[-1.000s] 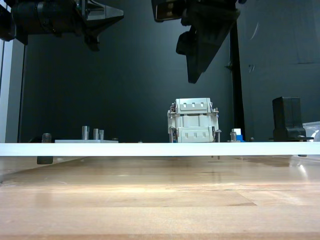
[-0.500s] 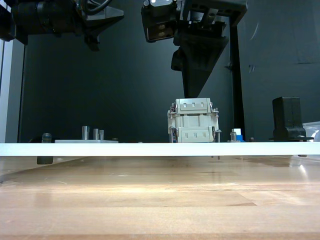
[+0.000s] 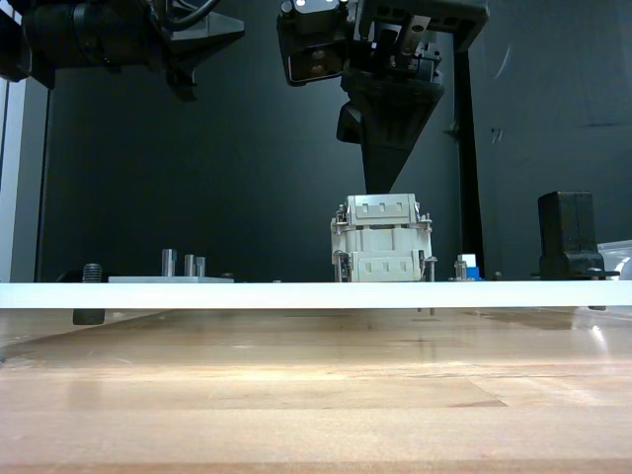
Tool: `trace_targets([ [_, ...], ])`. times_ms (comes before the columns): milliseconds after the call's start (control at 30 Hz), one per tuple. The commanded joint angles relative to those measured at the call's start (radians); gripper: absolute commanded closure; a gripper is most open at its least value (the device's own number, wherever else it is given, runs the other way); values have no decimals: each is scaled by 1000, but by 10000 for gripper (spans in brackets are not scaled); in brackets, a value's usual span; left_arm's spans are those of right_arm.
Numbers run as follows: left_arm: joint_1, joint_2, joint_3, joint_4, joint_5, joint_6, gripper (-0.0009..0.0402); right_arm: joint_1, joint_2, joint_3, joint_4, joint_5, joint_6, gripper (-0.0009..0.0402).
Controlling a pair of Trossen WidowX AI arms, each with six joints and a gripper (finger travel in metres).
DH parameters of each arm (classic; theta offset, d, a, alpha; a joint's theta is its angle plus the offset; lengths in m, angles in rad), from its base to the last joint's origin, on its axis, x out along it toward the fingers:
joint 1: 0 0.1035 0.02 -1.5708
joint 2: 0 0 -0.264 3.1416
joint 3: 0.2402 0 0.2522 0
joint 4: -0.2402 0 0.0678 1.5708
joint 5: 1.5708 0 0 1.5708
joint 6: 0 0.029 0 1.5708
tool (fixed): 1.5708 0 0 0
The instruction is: Remove the HAN10E connector from the taskboard and place in the container
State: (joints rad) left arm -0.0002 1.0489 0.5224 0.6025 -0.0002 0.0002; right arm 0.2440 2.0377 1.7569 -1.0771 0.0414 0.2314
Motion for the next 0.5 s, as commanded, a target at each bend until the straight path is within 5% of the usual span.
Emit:
trace_targets([
  [33, 0, 0, 0, 0, 0, 0, 393, -6, 1, -1, -2, -7, 0, 391],
  [500, 0, 0, 0, 0, 0, 0, 393, -18, 1, 0, -2, -16, 0, 393],
])
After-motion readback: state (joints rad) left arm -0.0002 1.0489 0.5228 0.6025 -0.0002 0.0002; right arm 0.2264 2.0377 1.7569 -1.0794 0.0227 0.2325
